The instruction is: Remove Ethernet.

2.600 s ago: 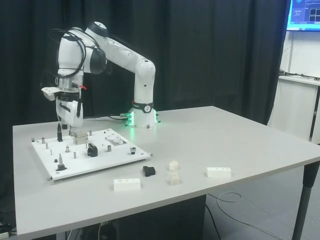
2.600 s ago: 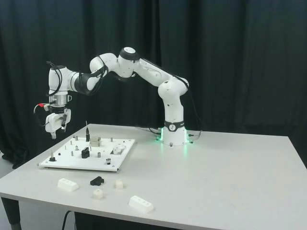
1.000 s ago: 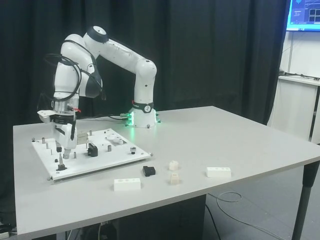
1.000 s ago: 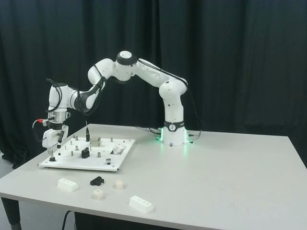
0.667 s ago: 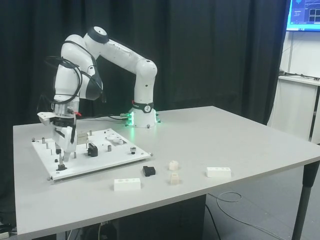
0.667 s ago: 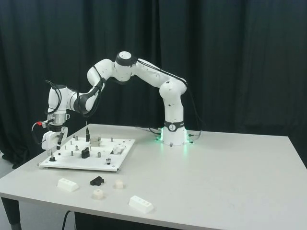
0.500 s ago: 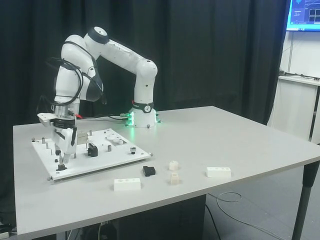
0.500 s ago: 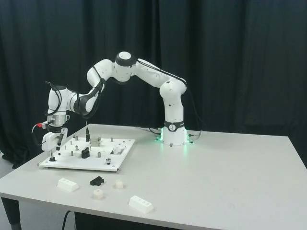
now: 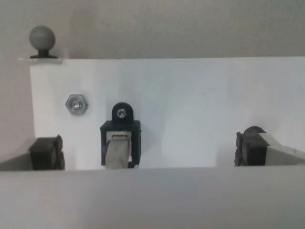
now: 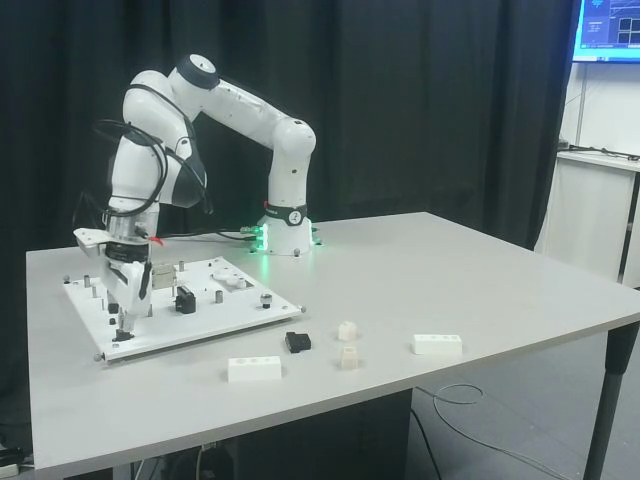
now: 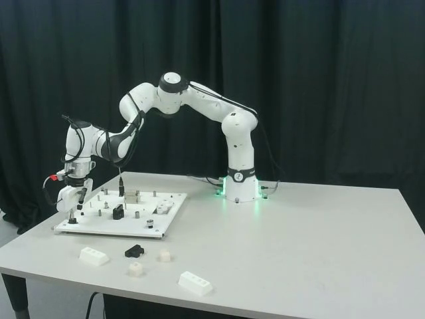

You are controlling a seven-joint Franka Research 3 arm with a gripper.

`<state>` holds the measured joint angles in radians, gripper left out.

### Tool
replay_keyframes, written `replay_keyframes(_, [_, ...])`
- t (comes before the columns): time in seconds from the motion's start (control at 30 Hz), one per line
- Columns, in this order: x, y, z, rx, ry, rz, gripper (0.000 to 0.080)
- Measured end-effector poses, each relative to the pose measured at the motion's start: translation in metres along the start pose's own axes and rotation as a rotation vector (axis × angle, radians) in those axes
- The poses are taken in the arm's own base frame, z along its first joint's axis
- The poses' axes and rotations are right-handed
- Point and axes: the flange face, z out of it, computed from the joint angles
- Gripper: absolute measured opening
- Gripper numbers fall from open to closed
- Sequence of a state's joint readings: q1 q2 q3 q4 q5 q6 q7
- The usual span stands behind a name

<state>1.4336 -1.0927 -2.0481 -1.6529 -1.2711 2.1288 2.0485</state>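
White arm (image 11: 179, 93) reaches from its green-lit base (image 11: 240, 189) across to the white board's (image 11: 169, 209) far end; gripper (image 11: 70, 207) low over it. Loose white blocks (image 11: 93, 256) and a black part (image 11: 134, 250) near the table's front edge.

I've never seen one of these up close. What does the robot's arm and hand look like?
The arm is white, made of rounded tube sections with black bands at the joints. Its base glows green. Thin cables loop near the wrist. The hand has two black fingertip pads.
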Motion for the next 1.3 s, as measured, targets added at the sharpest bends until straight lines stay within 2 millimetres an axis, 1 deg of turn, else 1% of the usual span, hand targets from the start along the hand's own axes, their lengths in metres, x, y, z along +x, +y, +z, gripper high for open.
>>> replay_keyframes(0.37, [0.0021, -0.0003, 0.0022, -0.003, 0.005, 0.016, 0.0800])
replay_keyframes(1.23, [-0.0017, 0.0015, 0.0082, -0.015, 0.011, 0.008, 0.0800])
replay_keyframes(1.27, [-0.0019, 0.0014, 0.0081, -0.015, 0.012, 0.008, 0.0691])
replay_keyframes(1.3, [-0.0020, 0.0013, 0.0080, -0.015, 0.012, 0.008, 0.0691])
